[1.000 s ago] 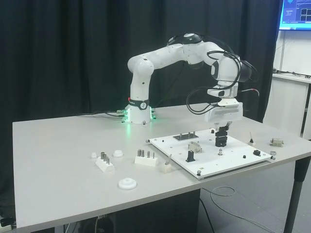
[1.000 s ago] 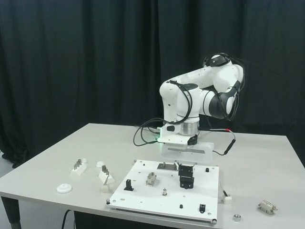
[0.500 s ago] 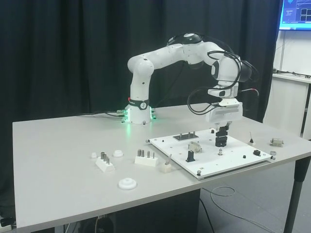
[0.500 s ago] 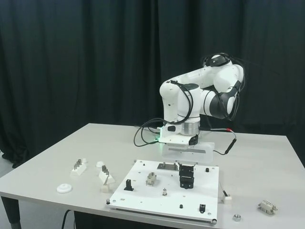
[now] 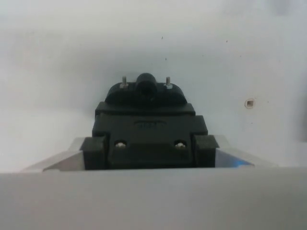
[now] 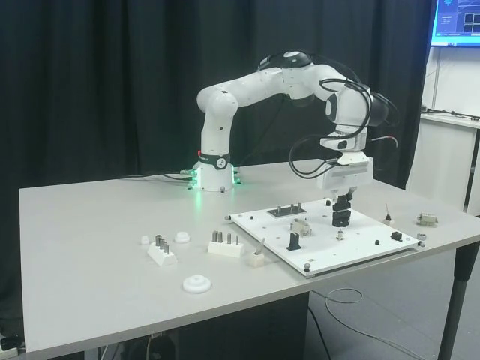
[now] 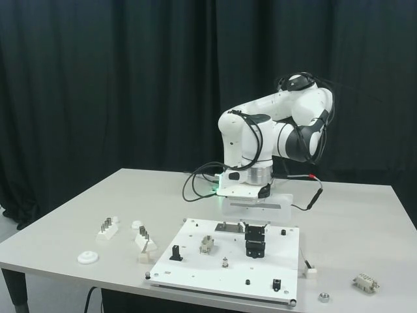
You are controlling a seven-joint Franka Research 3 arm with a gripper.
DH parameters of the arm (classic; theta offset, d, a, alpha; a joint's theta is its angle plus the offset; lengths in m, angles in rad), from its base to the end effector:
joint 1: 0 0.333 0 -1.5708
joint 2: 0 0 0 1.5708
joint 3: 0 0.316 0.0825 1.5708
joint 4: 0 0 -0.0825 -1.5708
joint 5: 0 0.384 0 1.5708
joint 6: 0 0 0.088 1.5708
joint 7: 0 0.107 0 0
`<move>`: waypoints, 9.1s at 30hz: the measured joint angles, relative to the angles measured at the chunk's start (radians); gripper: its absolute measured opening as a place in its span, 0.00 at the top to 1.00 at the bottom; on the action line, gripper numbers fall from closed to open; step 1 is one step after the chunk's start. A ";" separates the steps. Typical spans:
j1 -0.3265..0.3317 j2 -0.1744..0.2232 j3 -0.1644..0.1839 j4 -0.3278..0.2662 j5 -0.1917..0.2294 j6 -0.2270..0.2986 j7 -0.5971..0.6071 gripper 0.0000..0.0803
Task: Insert D-SUB.
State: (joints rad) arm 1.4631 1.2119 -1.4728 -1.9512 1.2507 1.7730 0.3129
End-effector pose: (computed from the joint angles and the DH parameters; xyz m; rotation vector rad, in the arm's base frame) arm 0.5693 0.1607 0.2695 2.9113 -1.1400 -0.0249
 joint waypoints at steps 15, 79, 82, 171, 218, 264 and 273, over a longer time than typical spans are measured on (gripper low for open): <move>-0.002 0.000 -0.001 0.000 0.000 -0.009 -0.013 0.52; -0.010 0.000 0.000 0.005 0.021 -0.007 0.050 0.52; -0.012 0.000 0.000 0.008 0.021 -0.006 0.050 0.52; -0.094 0.000 0.018 0.091 0.002 -0.099 0.028 0.53; -0.095 0.004 0.018 0.099 -0.007 -0.108 0.092 0.53; -0.063 0.017 0.016 0.097 -0.045 -0.072 0.137 0.53; -0.064 0.017 0.016 0.097 -0.044 -0.072 0.123 0.53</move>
State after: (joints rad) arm 1.3994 1.2284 -1.4565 -1.8540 1.2065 1.7010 0.4362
